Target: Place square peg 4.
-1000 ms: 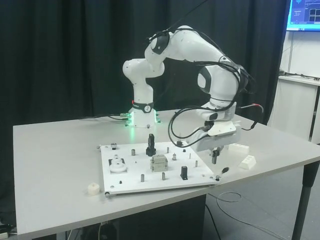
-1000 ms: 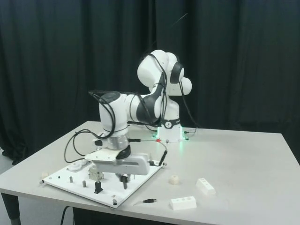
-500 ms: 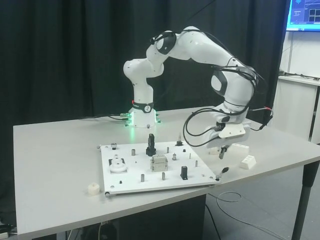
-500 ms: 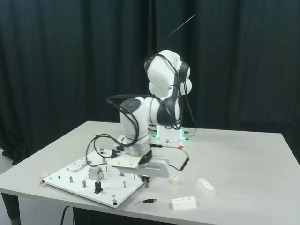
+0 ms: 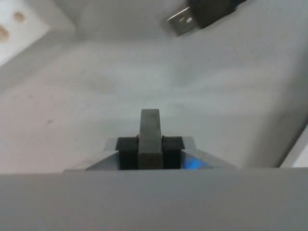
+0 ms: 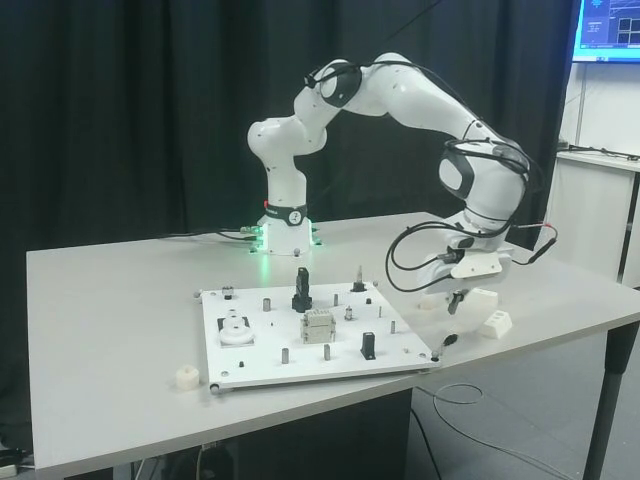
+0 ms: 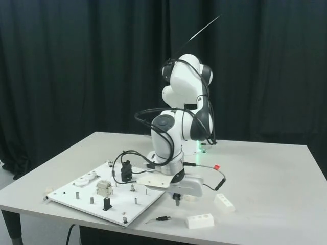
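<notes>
My gripper (image 5: 150,147) is shut on a grey square peg (image 5: 149,132), which stands upright between the two black fingers (image 5: 126,147). In the room views the gripper (image 6: 456,302) (image 7: 177,200) hangs low over the grey table, just off the white board's (image 6: 300,345) (image 7: 76,199) right-hand corner. The peg's tip (image 7: 177,202) points down, close above the table. A white block with holes (image 7: 200,220) (image 5: 14,24) lies near it, toward the table's front edge.
A black cable plug (image 7: 162,218) (image 5: 185,19) (image 6: 447,342) lies on the table beside the board's corner. Two white blocks (image 6: 480,297) (image 6: 496,323) sit by the gripper. The board carries several pegs and black fixtures (image 6: 300,290). A white round part (image 6: 186,377) lies off the board's left front corner.
The arm has swung the gripper, with the peg in it, off the white board and out over the table toward the white blocks.
</notes>
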Available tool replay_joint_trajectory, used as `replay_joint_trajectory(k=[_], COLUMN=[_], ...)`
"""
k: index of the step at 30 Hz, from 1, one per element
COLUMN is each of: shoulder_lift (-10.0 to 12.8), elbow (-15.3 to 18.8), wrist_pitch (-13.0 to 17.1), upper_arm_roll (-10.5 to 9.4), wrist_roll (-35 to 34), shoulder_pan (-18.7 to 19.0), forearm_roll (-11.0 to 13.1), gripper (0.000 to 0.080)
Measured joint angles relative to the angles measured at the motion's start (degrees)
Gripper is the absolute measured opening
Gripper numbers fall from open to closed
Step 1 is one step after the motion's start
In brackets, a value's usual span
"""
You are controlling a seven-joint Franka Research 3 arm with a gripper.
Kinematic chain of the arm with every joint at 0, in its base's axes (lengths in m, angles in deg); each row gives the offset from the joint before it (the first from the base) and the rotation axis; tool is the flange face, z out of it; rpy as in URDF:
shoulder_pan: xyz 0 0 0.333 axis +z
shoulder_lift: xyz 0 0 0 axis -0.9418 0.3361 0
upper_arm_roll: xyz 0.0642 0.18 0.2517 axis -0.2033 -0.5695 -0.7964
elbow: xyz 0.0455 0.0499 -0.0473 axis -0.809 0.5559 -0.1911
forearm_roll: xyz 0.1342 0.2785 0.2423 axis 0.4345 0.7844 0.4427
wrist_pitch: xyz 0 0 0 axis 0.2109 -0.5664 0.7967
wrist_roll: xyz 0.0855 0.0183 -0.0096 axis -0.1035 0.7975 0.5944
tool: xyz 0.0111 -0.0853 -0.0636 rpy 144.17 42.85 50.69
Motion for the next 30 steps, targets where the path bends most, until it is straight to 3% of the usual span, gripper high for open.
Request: replay_joint_trajectory(k=[6,15,21,22,26,27,30], shoulder_lift=[-1.2,-3.0,-4.4,-4.6,-5.7,-6.0,-6.8], elbow=[2.0,6.5,9.6,10.0,11.2,11.5,12.2], wrist_pitch=[1.2,6.0,7.8,7.8,7.8,7.8,7.8], upper_arm_roll=[-1.18,-3.50,-3.88,-3.91,-4.09,-4.14,-4.41], wrist_roll=[-1.9,-3.6,-4.2,-4.2,-4.8,-4.9,-5.0], shoulder_pan=[0.7,1.2,2.2,2.3,2.8,2.9,3.0], forearm_roll=[-0.8,-1.9,-2.4,-2.6,-3.2,-3.3,-3.8], gripper=[0.0096,0.0096,0.0096,0.0259,0.0259,0.0605,0.0605])
